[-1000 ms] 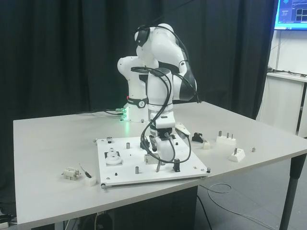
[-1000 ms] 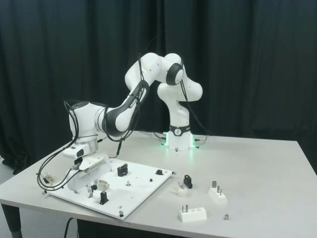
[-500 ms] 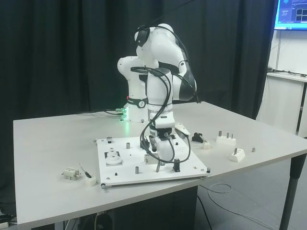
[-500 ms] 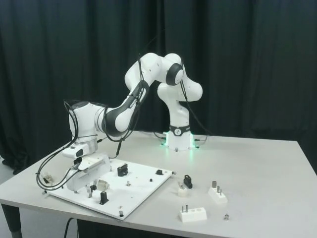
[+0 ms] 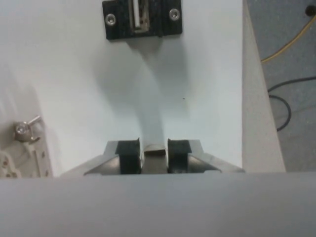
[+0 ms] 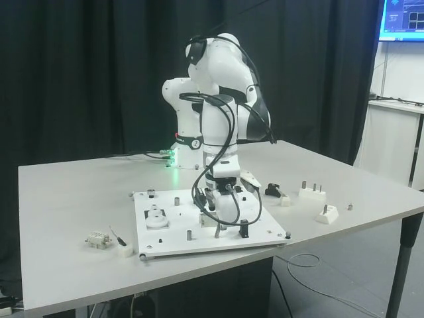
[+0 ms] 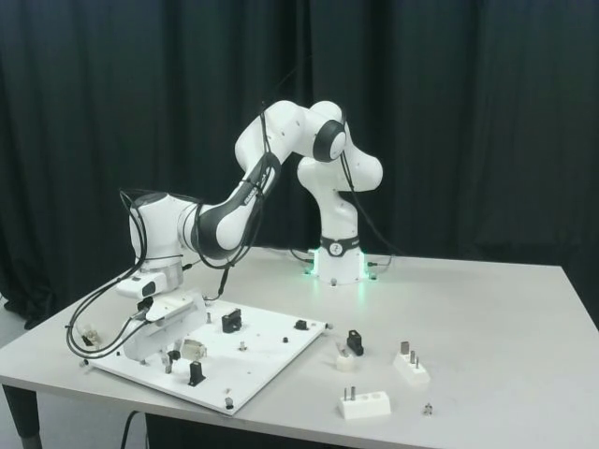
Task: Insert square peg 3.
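Gripper [image 5: 153, 157] clamped on square peg [image 5: 154, 148] | over white board [image 6: 173, 233] | we keep peg vertical, descend slowly.

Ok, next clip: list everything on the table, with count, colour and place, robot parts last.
Board: one, white, at the table's front edge.
Peg: one, grey, clamped between the fingers over the board.
Socket: one, black, on the board ahead of the peg.
Peg holders: several, white, on the table beside the board.
Table: one, grey.
Arm: one, white, green light at its base.
Fingers: two, black pads, shut on the peg.
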